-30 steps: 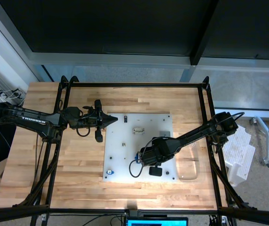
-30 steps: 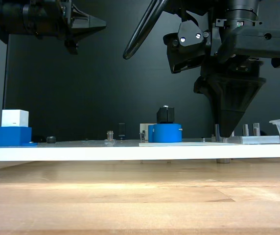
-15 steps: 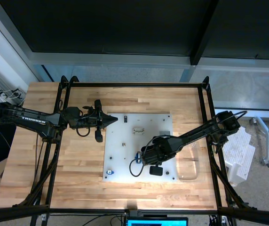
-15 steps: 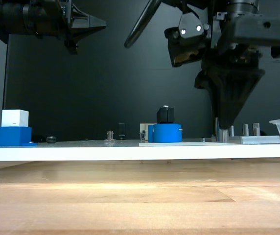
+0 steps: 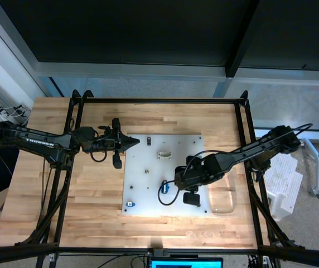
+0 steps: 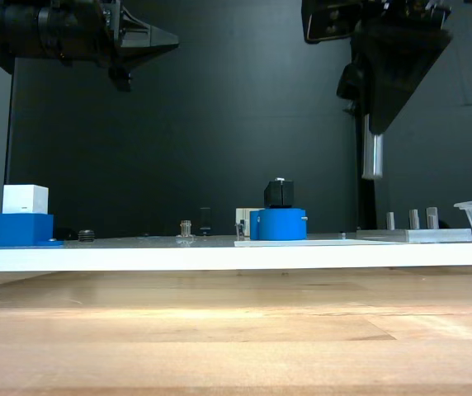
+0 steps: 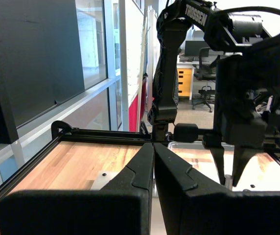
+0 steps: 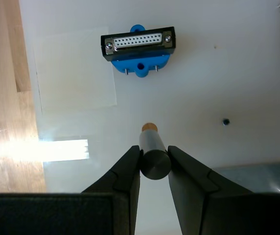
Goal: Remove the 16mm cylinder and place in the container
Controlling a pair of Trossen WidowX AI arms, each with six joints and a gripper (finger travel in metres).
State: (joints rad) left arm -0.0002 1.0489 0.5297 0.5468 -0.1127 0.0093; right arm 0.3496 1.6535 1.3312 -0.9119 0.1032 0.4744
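In the upper right of the low view, the right gripper [image 6: 371, 124] hangs well above the white board [image 5: 148, 167], its fingers clamped on the top end of the 16mm cylinder [image 6: 371, 157]. Most of the grey rod shows below the fingertips. That end grip probably comes from taking it from above, with only its top exposed. It also leaves the lower end free to go into the tray first.

The cylinder's long axis is vertical, in line with the fingers, and its lower end points straight down at the board with open air beneath it. It hangs clear above the low grey block [image 6: 426, 235] and that block's short pegs, so it looks free to travel sideways without catching. The right wrist view shows the rod end-on between the two fingertips, with the blue connector piece [image 8: 139, 49] lying on the board beyond.

The container [image 5: 225, 211] sits on the table just off the board's right edge, right of the gripper in the high view, so the carry should be short.

At the upper left of the low view, the left gripper [image 6: 170, 37] is parked high over the board's left edge, its fingers pressed together with nothing between them.
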